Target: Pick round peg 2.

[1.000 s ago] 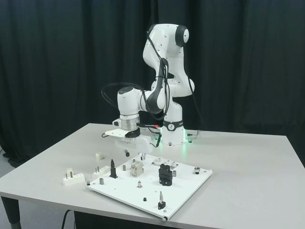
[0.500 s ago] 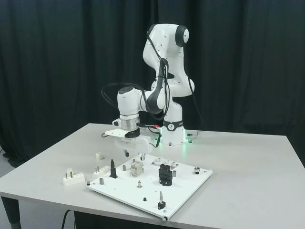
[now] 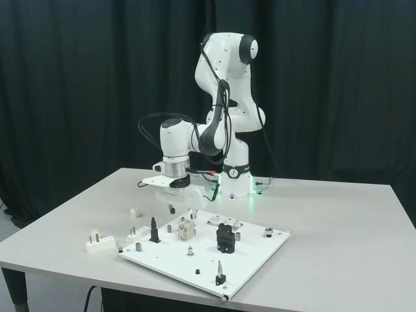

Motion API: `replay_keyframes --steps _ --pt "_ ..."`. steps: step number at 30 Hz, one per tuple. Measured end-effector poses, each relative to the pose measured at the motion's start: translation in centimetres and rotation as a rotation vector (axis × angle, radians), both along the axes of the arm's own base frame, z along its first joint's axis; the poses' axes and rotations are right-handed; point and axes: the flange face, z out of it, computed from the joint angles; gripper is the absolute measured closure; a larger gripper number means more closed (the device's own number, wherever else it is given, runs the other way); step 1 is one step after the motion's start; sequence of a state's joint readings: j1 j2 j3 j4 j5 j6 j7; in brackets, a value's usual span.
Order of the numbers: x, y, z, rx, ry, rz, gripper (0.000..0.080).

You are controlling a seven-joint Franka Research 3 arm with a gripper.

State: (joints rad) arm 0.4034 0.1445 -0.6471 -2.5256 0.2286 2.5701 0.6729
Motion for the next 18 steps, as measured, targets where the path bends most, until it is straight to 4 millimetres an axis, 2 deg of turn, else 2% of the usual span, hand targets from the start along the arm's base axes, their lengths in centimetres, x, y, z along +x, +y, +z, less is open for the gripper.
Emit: replay_keyframes --steps 18 --pt "1.1 -0.4 1.0 -0.019 -0.05 -0.002 0.0003"
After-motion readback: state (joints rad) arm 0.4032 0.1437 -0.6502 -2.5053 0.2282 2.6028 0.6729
